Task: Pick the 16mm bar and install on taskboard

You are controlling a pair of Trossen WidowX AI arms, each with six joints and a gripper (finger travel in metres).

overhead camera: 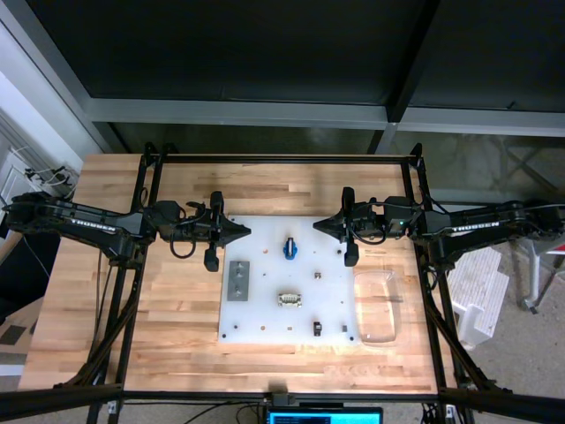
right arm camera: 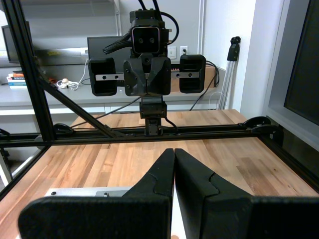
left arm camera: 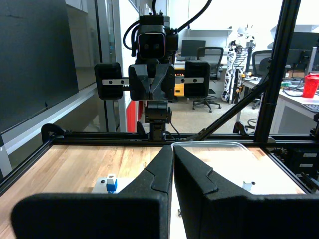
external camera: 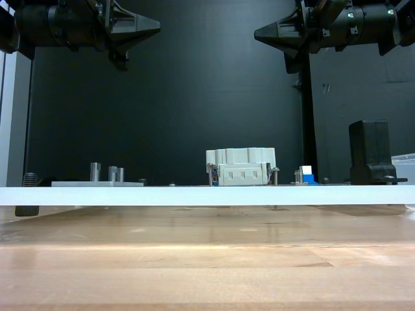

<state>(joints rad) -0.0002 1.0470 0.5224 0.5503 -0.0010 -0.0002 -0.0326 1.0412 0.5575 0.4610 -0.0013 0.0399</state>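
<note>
Seen from above, I am holding both arms over the far edge of the taskboard [overhead camera: 256, 309]. My left claw [overhead camera: 245, 231] and right claw [overhead camera: 318, 224] are pointing at each other, well apart. The blue knob [overhead camera: 290, 249] is sitting below the gap between them. The grey block [overhead camera: 238, 278] is lying on the board's left side. The clear tray [overhead camera: 374, 314] is resting just beside the board's right edge. I am not finding the 16mm bar here; it is too small to pick out.

From table height, both claws are hanging far above the board. Short metal stubs [external camera: 95, 172] are standing on the grey block [external camera: 97, 184], left of the connector [external camera: 241, 166]. I cannot tell whether any of them is the bar.

Through my left wrist camera, my left claw [left arm camera: 173, 149] is showing its fingers pressed together and gripping nothing. It is facing the right claw [left arm camera: 152, 84], which is also closed and empty.

Through my right wrist camera, the right claw [right arm camera: 174, 151] is showing the same.

I judge I am only starting the pick. To do it well, I should be locating the bar first, likely near the tray. Then I should be sending one arm straight down, opening just wider than the bar. Pinching it at mid-length should keep it square for the hole.
</note>
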